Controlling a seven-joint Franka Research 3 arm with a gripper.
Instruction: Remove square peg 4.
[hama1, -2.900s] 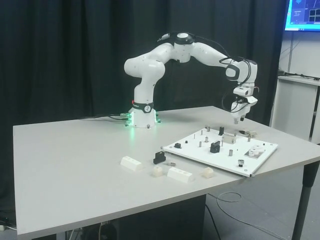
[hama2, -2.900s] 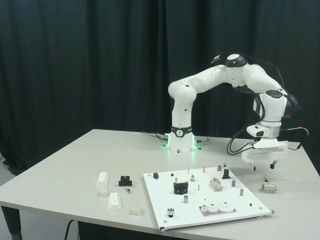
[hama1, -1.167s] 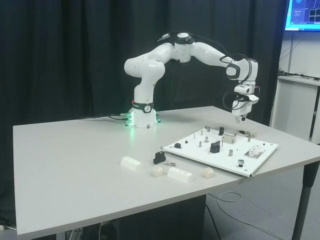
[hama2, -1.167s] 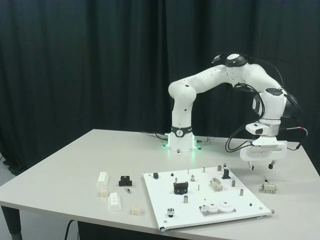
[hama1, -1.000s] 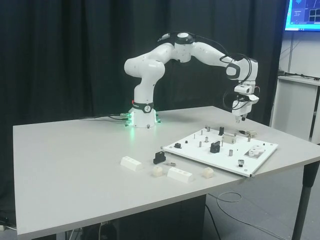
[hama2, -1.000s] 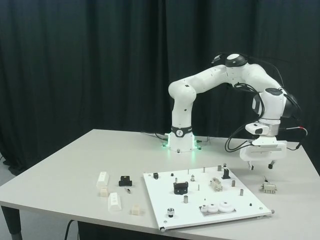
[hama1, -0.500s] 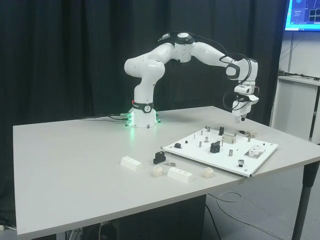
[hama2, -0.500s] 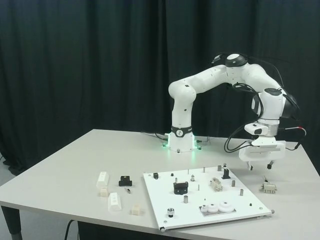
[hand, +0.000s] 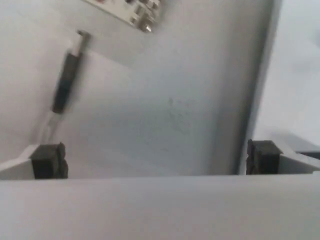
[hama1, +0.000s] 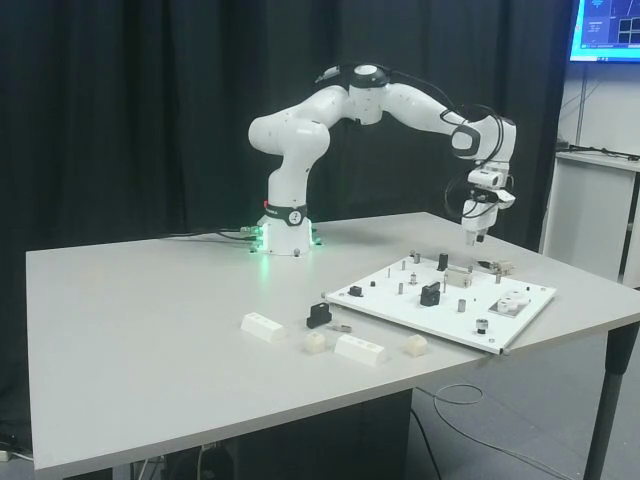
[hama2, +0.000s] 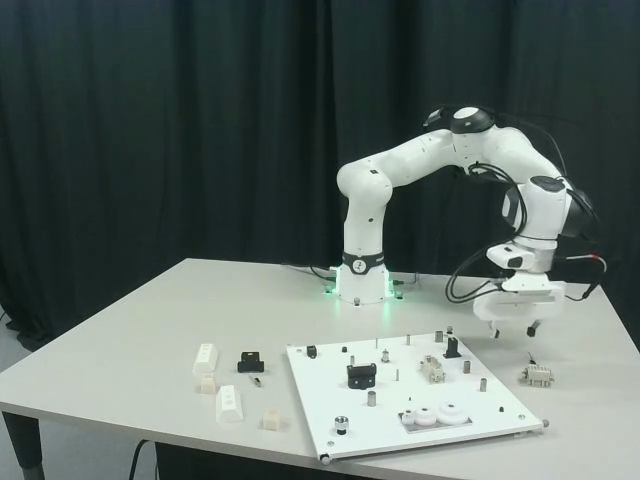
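Hand (hama2: 517, 327) spread and empty, hanging above the worktop (hama1: 150, 300) beyond the white board (hama2: 330, 415).
Advice: centre over the peg, descend straight, then pinch.

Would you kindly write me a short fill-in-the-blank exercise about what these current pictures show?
1. The gripper hovers with its fingers ____.
2. The white board lies on the ____ table.
3. The light at the arm's base glows ____.

Missing words: open; grey; green.
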